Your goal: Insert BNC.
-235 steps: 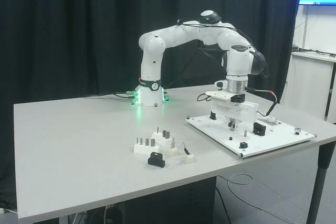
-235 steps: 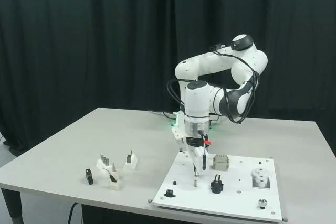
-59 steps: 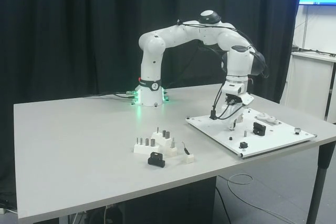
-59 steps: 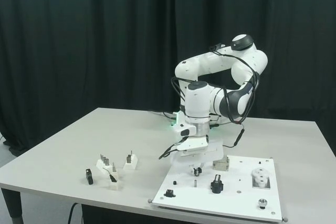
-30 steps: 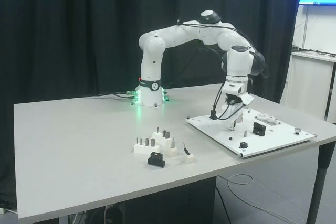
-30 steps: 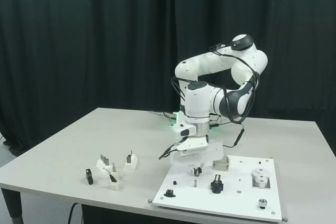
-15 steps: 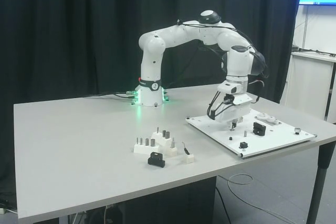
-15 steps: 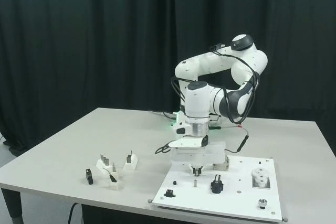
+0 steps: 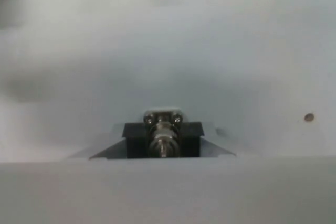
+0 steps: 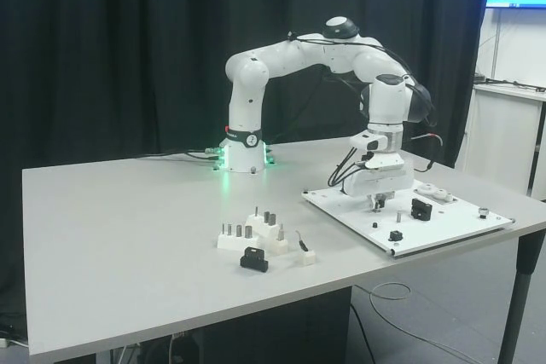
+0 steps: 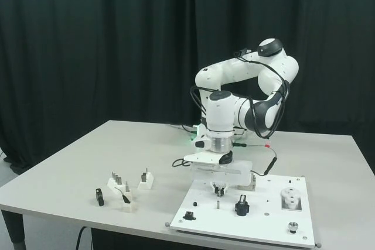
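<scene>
The white task board (image 10: 444,221) (image 11: 261,218) lies at the table's edge. My gripper (image 10: 376,200) (image 11: 219,190) points straight down just above the board. In the wrist view a grey metal BNC connector (image 9: 163,139) sits between the two black fingertips (image 9: 135,141), so the gripper is shut on it. The white board surface fills the wrist view behind the connector. A small grey peg (image 11: 217,205) stands on the board just in front of the gripper. The connector's contact with the board is hidden by the hand.
On the board stand black fixtures (image 10: 420,209) (image 11: 241,206), a small black knob (image 10: 396,235) (image 11: 189,215), a grey box (image 11: 246,183) and a white round part (image 11: 290,197). White holders with grey pegs (image 10: 252,232) (image 11: 120,183) and a black part (image 10: 253,258) sit on the table.
Over the last second the hand has turned about its vertical axis while staying over the same spot on the board. The cable has swung round with it.
</scene>
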`<state>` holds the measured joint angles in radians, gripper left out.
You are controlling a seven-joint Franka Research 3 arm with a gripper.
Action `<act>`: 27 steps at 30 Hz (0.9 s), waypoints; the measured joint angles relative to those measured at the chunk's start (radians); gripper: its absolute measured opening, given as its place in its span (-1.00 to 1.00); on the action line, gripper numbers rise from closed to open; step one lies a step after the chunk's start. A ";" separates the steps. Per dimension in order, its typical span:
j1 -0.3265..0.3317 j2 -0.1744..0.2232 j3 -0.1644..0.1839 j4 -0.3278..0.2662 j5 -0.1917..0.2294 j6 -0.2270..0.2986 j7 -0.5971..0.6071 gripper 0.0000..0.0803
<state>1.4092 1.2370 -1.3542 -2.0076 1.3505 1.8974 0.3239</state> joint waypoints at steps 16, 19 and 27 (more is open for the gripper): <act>0.003 0.002 0.001 0.000 -0.004 0.007 0.378 -0.70; 0.005 0.003 0.001 0.000 -0.007 0.009 0.445 -0.70; 0.009 0.004 0.002 0.000 -0.015 0.016 0.665 -0.70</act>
<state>1.4177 1.2407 -1.3517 -2.0072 1.3354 1.9137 0.9892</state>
